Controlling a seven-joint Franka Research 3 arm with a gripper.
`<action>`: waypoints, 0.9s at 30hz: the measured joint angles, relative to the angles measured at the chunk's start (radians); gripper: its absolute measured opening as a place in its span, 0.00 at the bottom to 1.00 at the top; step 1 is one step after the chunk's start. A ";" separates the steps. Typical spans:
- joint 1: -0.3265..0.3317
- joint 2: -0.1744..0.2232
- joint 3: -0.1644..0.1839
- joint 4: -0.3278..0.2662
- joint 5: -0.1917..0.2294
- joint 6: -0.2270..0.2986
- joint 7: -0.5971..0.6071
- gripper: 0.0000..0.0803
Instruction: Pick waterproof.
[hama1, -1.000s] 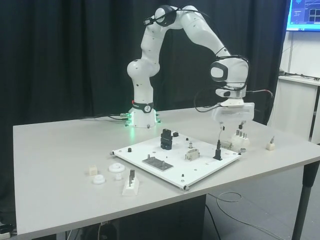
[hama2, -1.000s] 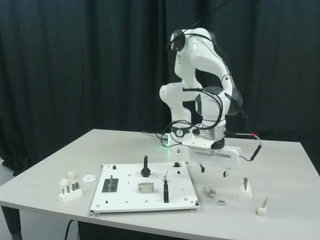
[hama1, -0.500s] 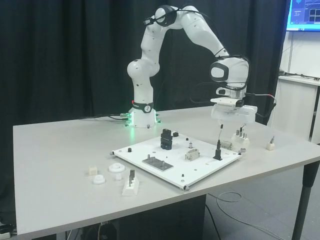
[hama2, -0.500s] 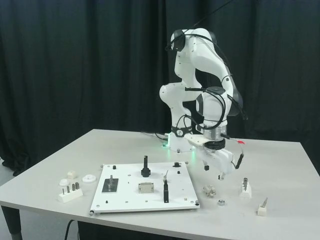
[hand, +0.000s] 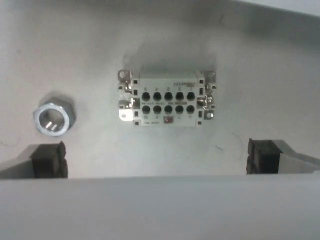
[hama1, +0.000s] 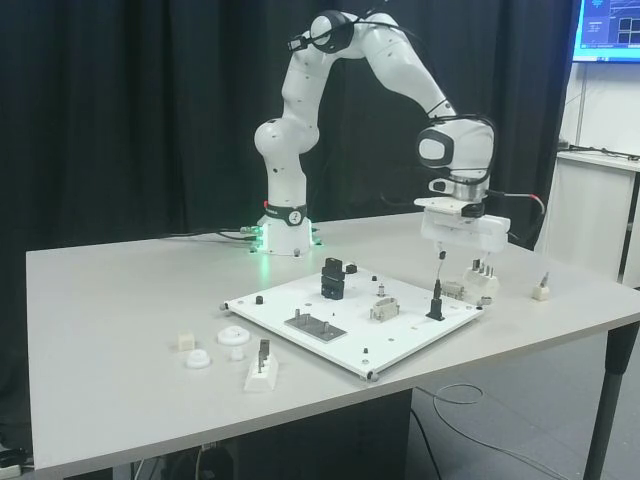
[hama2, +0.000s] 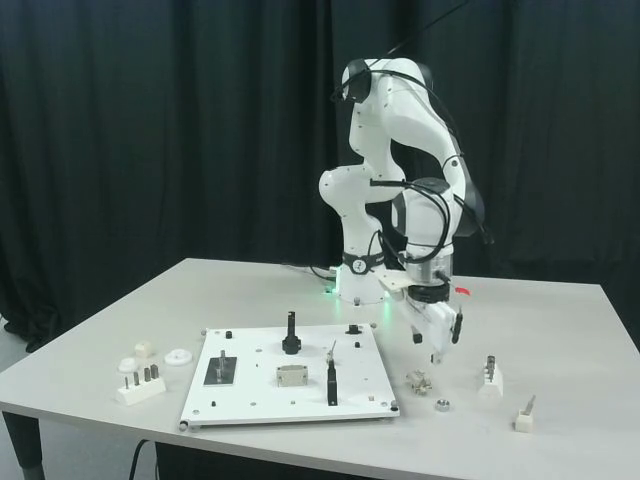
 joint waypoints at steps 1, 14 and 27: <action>0.000 0.001 0.000 -0.004 0.002 0.011 0.002 1.00; 0.000 0.024 -0.001 -0.066 0.055 0.151 0.005 1.00; 0.017 0.060 0.004 -0.082 0.060 0.200 0.005 1.00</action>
